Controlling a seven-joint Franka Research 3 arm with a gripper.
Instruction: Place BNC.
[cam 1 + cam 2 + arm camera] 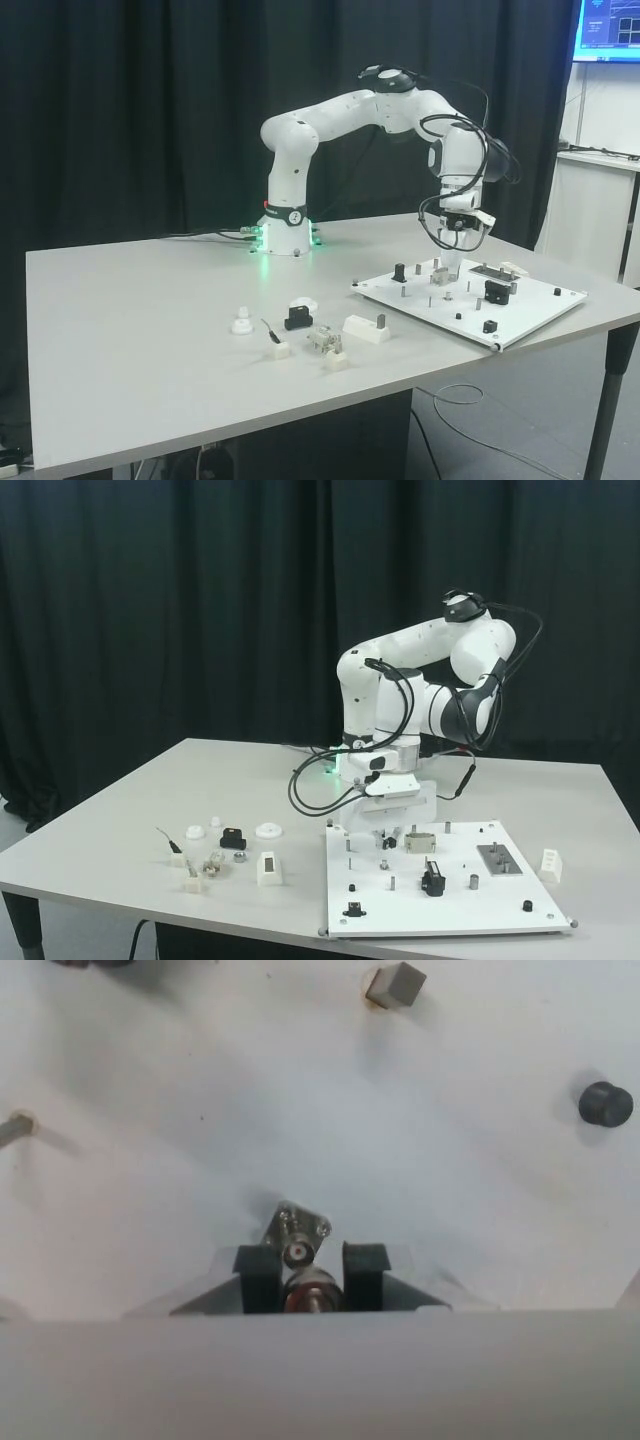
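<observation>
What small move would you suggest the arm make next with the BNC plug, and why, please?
Probably a short, straight descent. In the wrist view the gripper is shut on the BNC plug, which sits right at the BNC socket on the white board, nearly in line with it. Whether they already touch I cannot tell, so go slowly.

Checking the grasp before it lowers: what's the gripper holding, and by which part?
The gripper holds the BNC plug by its body's sides, just above the socket.
</observation>
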